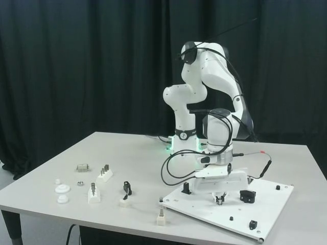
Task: Insert BNC.
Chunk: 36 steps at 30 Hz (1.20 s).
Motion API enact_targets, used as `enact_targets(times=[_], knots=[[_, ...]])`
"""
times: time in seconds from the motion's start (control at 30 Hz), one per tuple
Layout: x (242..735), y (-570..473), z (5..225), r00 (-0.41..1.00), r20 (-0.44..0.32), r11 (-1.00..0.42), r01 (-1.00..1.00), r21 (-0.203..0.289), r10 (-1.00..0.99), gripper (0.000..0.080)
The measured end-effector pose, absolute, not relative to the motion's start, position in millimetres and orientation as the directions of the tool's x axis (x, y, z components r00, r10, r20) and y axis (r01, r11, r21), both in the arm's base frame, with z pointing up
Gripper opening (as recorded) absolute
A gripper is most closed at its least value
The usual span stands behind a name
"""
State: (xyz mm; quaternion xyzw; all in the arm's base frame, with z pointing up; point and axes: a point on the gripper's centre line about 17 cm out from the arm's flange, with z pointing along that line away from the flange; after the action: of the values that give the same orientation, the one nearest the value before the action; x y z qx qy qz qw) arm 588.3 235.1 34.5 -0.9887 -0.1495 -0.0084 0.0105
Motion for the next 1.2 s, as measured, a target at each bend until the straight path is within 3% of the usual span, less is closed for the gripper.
enact_targets(times=[0.43, 1.2], knots=[[589.3, 236.6, 34.2, 0.984, 0.070, -0.986, 0.167, -0.019, 0.166, 0.0124], [590.1, 237.7, 34.4, 0.995, 0.093, -0.999, -0.027, -0.035, -0.030, 0.0124]])
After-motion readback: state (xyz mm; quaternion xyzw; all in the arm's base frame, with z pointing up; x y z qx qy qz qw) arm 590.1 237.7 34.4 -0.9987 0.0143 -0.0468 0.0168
